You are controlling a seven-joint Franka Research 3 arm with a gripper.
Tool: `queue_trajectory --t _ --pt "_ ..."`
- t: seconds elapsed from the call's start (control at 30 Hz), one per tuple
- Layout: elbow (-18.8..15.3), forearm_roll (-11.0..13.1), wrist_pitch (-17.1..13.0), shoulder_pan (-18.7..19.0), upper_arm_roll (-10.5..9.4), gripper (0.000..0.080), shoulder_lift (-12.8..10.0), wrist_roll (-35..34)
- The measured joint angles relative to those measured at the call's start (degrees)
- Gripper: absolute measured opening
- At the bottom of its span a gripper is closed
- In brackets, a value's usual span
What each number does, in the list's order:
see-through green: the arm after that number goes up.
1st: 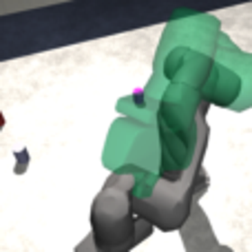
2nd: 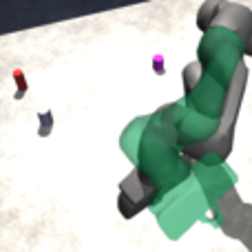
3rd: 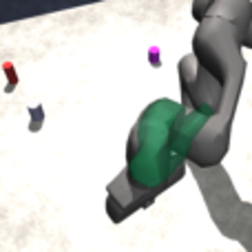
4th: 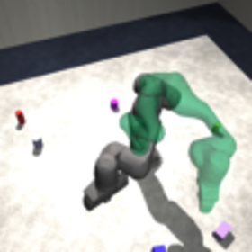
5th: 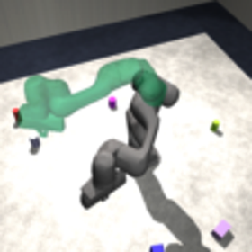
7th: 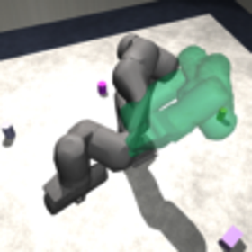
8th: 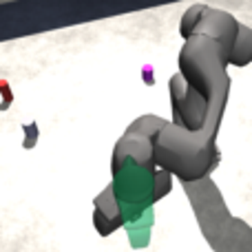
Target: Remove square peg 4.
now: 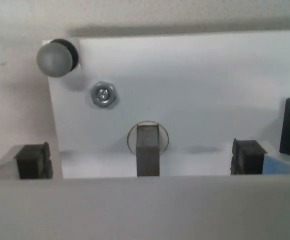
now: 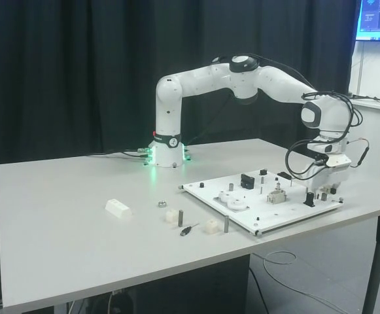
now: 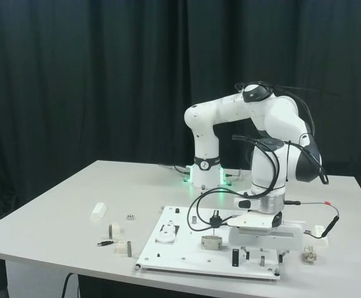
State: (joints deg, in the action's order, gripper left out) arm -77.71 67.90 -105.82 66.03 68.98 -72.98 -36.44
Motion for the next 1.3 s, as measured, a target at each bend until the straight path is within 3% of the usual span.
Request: queue_trajectory --t 0.97,1.0,1.2,1.23,1.3 --pt "0.52 -1.51 -2.20 -0.37 -1.50 0.0800 0.00 2.23" --pt "0.53 -1.55 -2.20 -0.39 -1.52 0.0526 0.00 2.27" --pt "0.63 -1.59 -2.20 -0.59 -1.60 0.0526 0.00 2.32" --pt "0.64 -1.59 -2.20 -0.64 -1.61 0.0342 0.00 2.35" --pt "0.70 -1.60 -2.20 -0.75 -1.64 0.0342 0.00 2.42"
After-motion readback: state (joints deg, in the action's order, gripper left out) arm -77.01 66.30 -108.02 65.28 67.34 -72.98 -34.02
